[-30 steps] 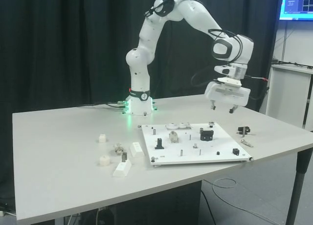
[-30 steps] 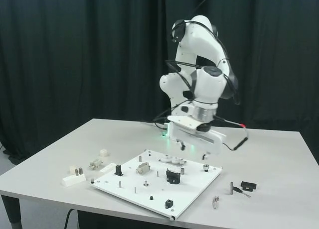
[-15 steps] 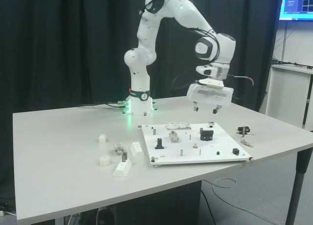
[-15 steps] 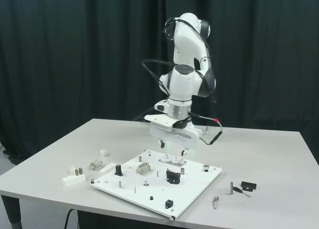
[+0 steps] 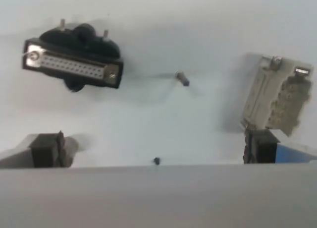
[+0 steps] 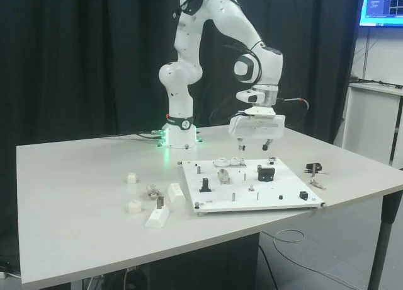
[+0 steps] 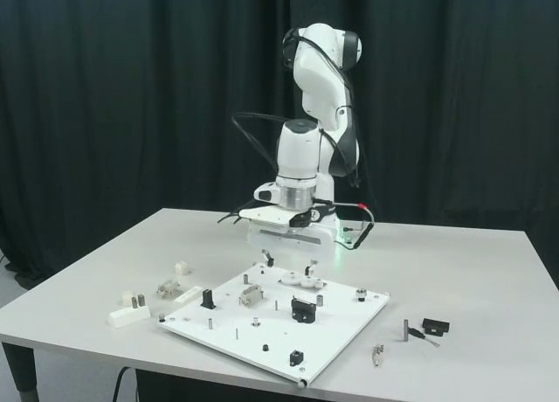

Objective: Remove square peg 1.

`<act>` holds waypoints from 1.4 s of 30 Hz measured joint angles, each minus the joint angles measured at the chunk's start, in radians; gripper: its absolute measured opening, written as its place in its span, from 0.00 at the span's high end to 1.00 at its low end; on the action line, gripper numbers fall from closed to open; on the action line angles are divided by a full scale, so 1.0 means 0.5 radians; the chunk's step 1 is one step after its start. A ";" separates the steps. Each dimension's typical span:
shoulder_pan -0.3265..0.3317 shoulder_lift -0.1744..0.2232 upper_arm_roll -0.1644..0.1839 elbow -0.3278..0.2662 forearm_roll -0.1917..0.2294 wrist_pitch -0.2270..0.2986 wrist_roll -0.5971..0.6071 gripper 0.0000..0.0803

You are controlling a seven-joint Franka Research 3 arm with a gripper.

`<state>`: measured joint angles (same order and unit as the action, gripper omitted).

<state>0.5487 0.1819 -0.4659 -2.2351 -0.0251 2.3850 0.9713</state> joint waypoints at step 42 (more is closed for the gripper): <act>-0.142 0.295 0.057 -0.119 0.623 0.424 -1.249 0.00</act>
<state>0.4778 0.3294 -0.4376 -2.2946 0.2866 2.5970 0.3466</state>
